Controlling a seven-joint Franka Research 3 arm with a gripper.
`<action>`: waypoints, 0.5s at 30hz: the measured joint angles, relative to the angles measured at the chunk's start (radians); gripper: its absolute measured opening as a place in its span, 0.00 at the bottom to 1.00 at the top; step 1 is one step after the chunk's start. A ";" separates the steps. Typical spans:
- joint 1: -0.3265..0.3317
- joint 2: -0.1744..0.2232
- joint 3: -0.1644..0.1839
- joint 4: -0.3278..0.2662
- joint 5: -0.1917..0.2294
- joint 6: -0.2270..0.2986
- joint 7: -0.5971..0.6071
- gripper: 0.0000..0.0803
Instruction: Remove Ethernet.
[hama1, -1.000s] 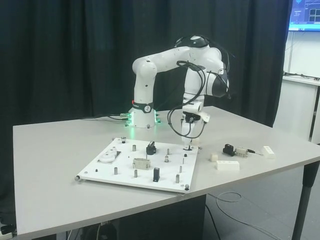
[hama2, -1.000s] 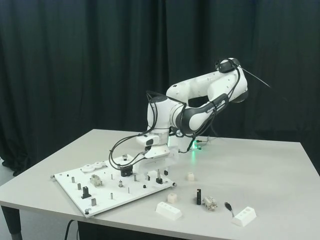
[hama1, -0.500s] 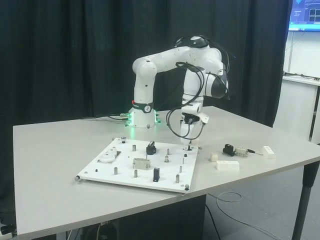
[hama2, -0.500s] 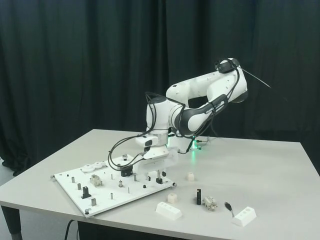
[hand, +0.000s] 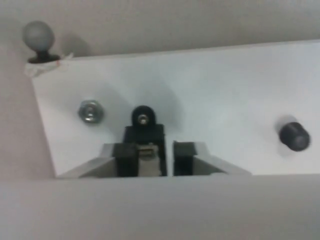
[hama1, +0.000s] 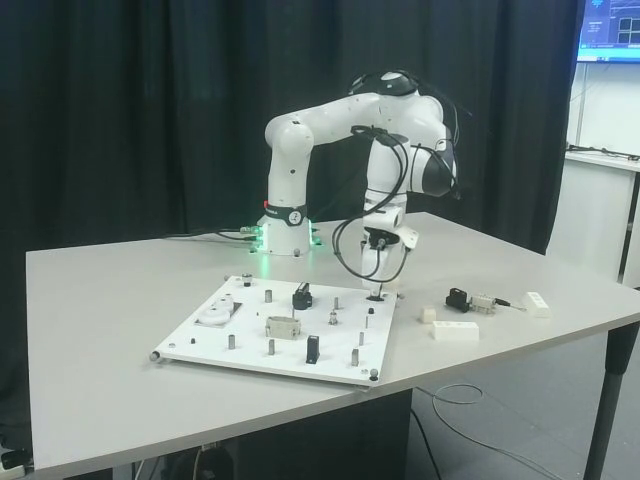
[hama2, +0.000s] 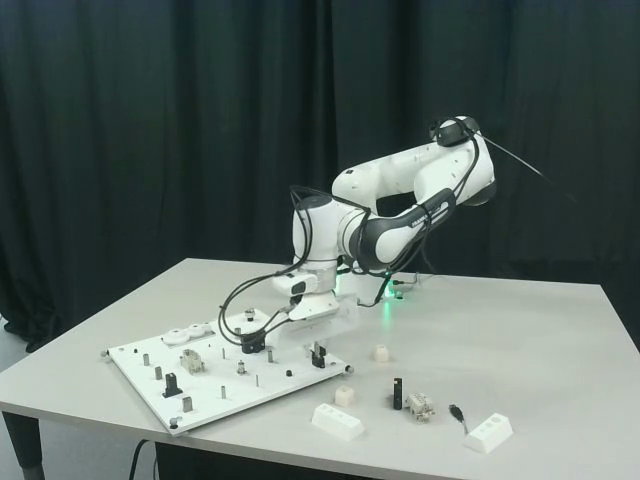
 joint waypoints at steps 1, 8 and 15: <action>0.001 0.000 0.000 0.000 0.000 -0.006 -0.001 0.41; 0.002 0.000 -0.003 -0.001 -0.003 -0.020 -0.006 0.10; 0.002 0.000 -0.003 -0.001 -0.003 -0.021 -0.016 0.10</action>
